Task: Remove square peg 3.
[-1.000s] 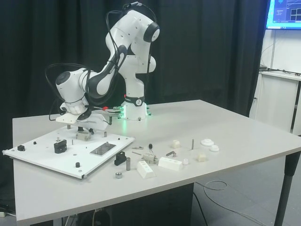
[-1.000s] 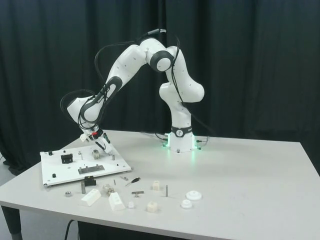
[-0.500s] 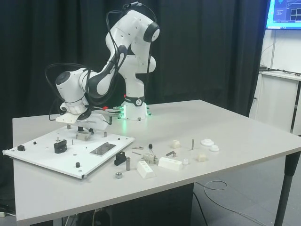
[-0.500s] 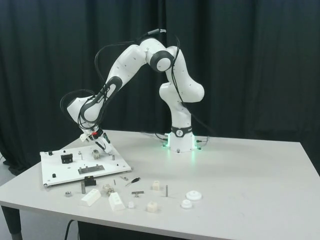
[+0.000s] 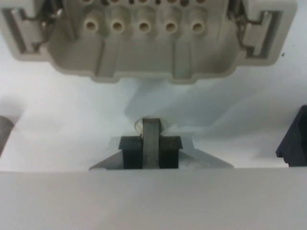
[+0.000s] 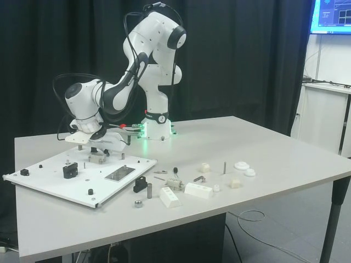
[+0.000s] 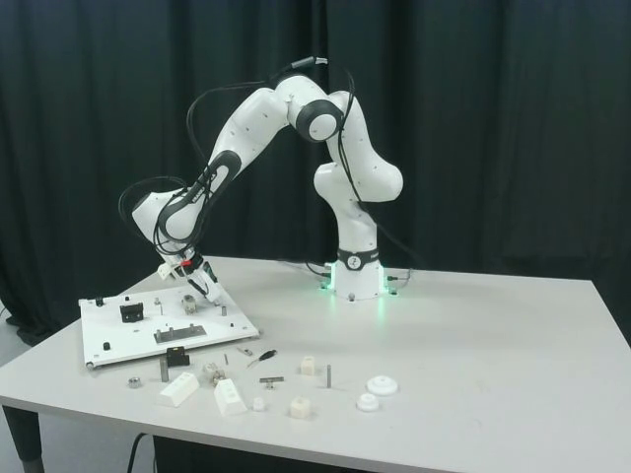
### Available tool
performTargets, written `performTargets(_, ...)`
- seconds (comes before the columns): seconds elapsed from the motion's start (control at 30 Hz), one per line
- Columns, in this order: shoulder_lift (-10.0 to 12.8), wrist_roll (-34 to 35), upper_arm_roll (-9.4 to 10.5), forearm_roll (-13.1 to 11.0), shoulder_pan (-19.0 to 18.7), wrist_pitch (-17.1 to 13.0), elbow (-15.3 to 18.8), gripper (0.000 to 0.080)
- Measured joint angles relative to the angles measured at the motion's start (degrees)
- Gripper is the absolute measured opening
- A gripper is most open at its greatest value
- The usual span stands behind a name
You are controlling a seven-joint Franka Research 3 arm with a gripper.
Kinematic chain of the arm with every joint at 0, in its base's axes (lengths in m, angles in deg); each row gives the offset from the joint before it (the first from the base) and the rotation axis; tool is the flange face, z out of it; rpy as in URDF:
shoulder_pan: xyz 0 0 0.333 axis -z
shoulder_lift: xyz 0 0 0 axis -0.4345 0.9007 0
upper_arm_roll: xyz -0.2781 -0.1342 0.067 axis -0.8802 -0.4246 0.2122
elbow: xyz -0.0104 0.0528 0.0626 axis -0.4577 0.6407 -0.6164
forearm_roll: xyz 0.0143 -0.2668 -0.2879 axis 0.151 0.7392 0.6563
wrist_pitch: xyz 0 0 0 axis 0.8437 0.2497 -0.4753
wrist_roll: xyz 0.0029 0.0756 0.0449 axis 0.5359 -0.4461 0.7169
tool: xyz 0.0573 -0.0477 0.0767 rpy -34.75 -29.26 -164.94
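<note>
The gripper (image 5: 150,151) is clamped on the grey square peg (image 5: 150,139) — black fingers (image 5: 128,152) press both its sides. The peg stands on the white board (image 6: 49,178), just beside a grey plug block (image 5: 144,40).

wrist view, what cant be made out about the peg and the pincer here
- Wrist view: the peg sits between the black fingertips; its lower end and hole are hidden behind them.
- Wrist view: the grey connector is cut off by the edge.
- Room views: the pincer is too small to see the peg.
</note>
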State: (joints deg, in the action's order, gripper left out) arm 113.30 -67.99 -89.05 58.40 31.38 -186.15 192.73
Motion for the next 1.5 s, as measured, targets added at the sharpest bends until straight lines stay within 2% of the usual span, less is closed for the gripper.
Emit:
performTargets(0.53,0.0,0.0,0.17,1.4,-0.1,0.6,-0.6,0.0075)
performTargets(1.5,0.0,0.8,0.24,1.5,0.2,1.3,-1.0,0.0074)
